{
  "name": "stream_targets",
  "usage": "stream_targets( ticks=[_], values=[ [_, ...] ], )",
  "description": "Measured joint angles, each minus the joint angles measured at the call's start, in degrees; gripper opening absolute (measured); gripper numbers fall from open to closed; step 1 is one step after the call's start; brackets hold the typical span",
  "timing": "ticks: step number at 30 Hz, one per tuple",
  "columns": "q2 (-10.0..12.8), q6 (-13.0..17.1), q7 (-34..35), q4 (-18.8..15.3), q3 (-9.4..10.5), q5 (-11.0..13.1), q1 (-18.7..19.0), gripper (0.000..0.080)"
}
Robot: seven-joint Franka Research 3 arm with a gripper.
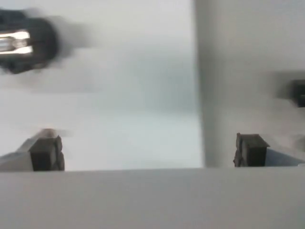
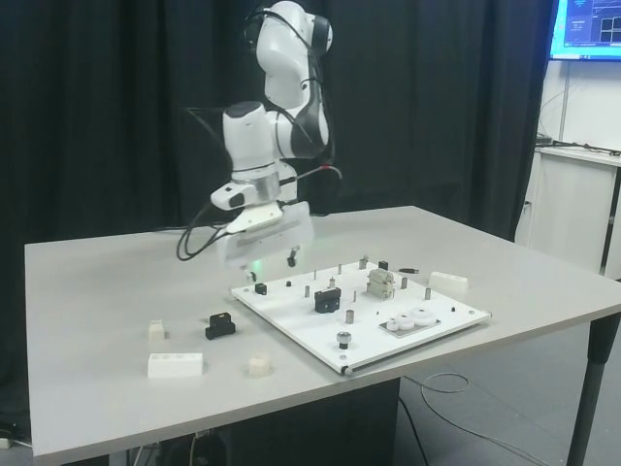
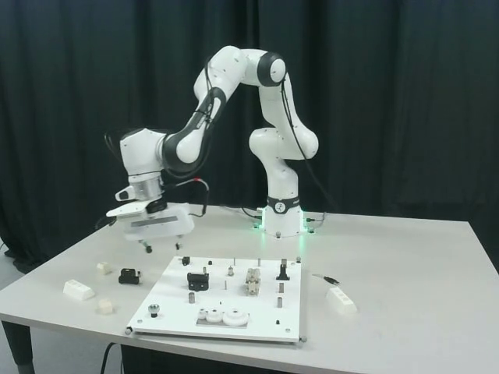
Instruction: Remove waterproof.
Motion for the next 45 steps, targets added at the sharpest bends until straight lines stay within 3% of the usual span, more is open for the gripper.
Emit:
stream_targets(
  ticks=[10, 19, 30, 45],
  values=[
    [-5.26, 3.33, 5.48, -6.91, 0.09, 0.01, 6.19, 0.0800],
    [-8.38, 8.21, 12.11, -11.38, 0.36, 0.02, 13.21, 0.0800],
    [-8.90, 12.93, 19.26, -13.39, 0.48, -0.09, 20.53, 0.0800],
    [-8.37, 17.51, 26.03, -15.52, 0.53, -0.74, 27.23, 0.0800]
  ],
)
